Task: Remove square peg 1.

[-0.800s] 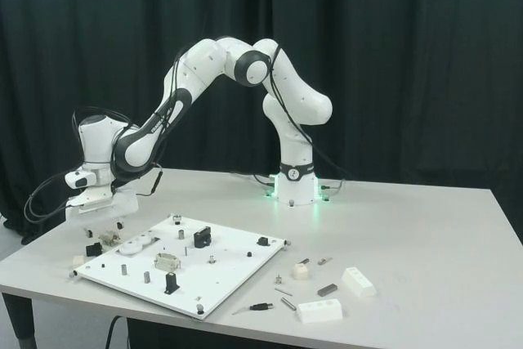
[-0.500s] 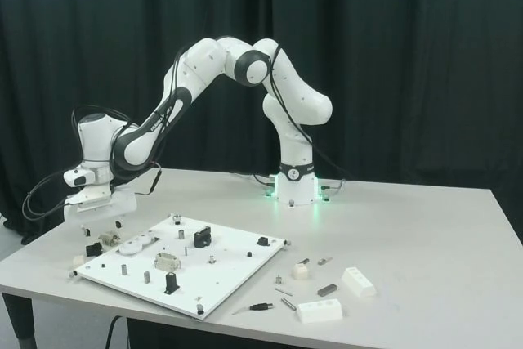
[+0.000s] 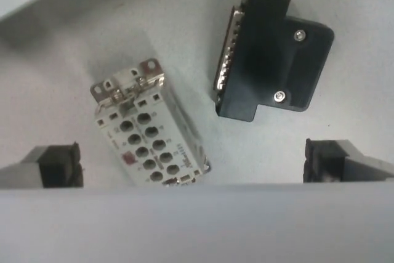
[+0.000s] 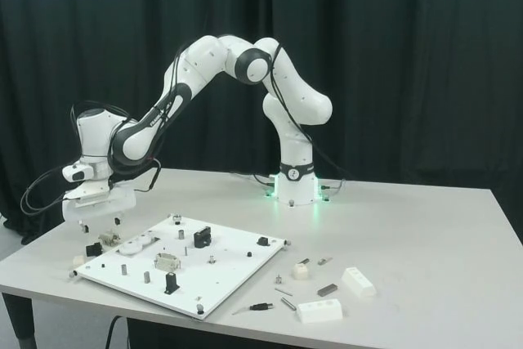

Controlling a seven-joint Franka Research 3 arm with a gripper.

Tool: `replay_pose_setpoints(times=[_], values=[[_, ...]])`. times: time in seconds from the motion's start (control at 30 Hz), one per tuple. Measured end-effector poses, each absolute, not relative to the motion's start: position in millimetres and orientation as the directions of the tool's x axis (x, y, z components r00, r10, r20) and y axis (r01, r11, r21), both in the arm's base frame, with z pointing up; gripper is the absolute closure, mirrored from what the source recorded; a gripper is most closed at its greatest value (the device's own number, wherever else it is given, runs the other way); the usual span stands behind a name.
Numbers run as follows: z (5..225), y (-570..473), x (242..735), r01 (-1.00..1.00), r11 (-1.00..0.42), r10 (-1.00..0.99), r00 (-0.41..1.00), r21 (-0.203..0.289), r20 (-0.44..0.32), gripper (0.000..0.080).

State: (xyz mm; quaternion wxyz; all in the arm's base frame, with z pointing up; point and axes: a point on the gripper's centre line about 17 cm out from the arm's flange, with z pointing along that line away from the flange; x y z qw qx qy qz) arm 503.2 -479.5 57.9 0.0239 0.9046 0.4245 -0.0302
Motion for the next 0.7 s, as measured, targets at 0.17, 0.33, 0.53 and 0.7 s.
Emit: replay_pose_setpoints(times=[0.17,0.33,0.53,0.7], values=[[63.4,-477.4,505.8,0.761,-0.649,0.758,0.648,0.015,-0.069,0.0003],[68.5,-475.0,510.3,0.746,-0.666,0.744,0.666,0.017,-0.065,0.0003],[75.9,-469.5,515.8,0.716,-0.697,0.715,0.697,0.017,-0.057,0.0003],[84.8,-463.0,520.5,0.678,-0.735,0.677,0.734,0.015,-0.046,0.0003]])
